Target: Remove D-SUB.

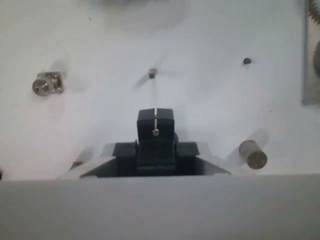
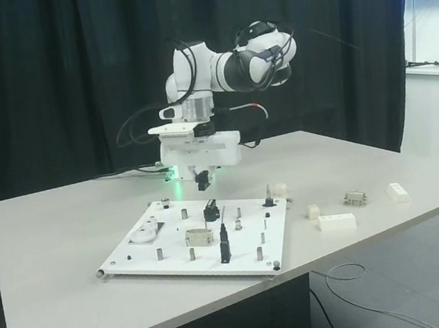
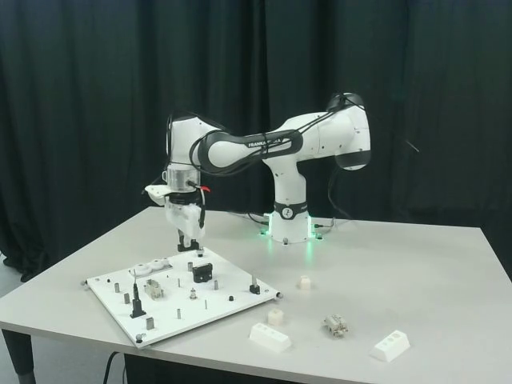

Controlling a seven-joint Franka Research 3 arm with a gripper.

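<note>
I hang above the white board (image 2: 202, 243), my fingers (image 2: 203, 184) pressed together around a black plug (image 1: 155, 131). Whether this is the D-SUB I cannot tell; a grey connector (image 2: 199, 237) sits at the board's six o'clock. If my hold is shallow, the plug could slip and drop among the pegs.

The board (image 1: 210, 100) looks matt white and smooth, its pegs (image 1: 252, 154) and threaded connector (image 1: 47, 83) shiny metal. The arm's shell (image 3: 320, 136) is glossy plastic (the backdrop curtain (image 3: 80, 80) hangs as black cloth).
</note>
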